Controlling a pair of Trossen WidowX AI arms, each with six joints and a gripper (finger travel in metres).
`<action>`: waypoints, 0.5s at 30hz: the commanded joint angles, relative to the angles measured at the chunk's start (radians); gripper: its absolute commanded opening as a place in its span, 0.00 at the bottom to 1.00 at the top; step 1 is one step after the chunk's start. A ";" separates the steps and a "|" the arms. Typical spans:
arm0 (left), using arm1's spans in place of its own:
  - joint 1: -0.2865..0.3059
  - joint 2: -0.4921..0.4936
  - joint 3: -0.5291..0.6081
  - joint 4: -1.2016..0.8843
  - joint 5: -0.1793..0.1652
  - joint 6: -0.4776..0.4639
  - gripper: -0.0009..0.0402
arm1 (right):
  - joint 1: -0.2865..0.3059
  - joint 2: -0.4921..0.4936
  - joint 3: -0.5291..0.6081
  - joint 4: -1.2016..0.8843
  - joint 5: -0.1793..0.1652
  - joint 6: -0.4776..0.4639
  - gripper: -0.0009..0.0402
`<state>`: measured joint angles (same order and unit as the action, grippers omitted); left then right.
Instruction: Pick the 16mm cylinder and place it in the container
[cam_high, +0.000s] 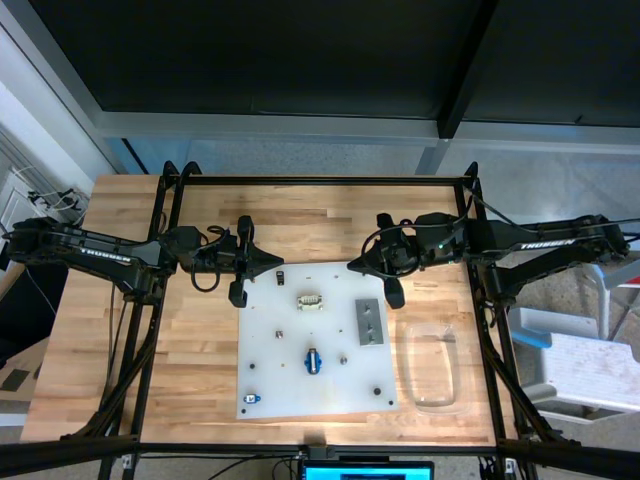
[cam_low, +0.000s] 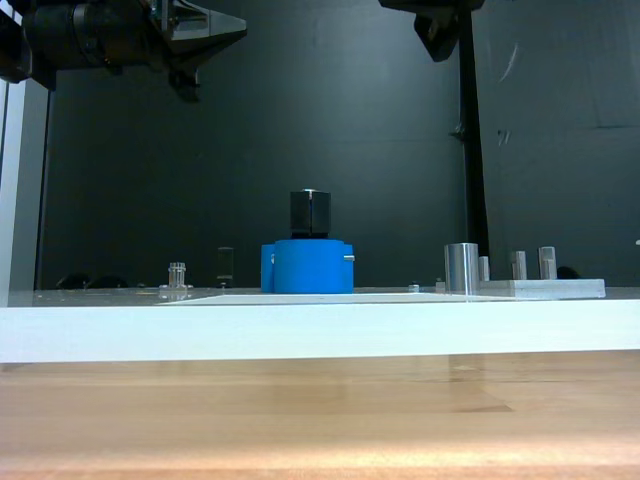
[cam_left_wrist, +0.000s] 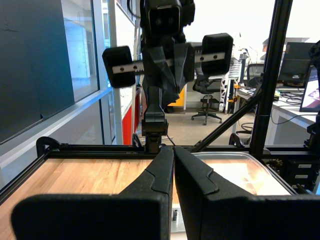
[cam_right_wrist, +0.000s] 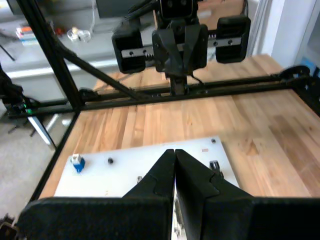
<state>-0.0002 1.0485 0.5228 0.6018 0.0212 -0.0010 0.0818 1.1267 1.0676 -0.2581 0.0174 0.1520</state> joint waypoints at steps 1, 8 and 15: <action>0.000 0.000 0.000 0.000 0.000 0.000 0.02 | 0.012 0.038 0.086 -0.121 0.016 0.002 0.02; 0.000 0.000 0.000 0.000 0.000 0.000 0.02 | 0.065 0.170 0.288 -0.392 0.016 0.007 0.02; 0.000 0.000 0.000 0.000 0.000 0.000 0.02 | 0.131 0.325 0.468 -0.640 0.016 0.024 0.02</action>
<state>-0.0002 1.0485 0.5224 0.6022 0.0216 -0.0006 0.2024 1.4265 1.5101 -0.8631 0.0334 0.1772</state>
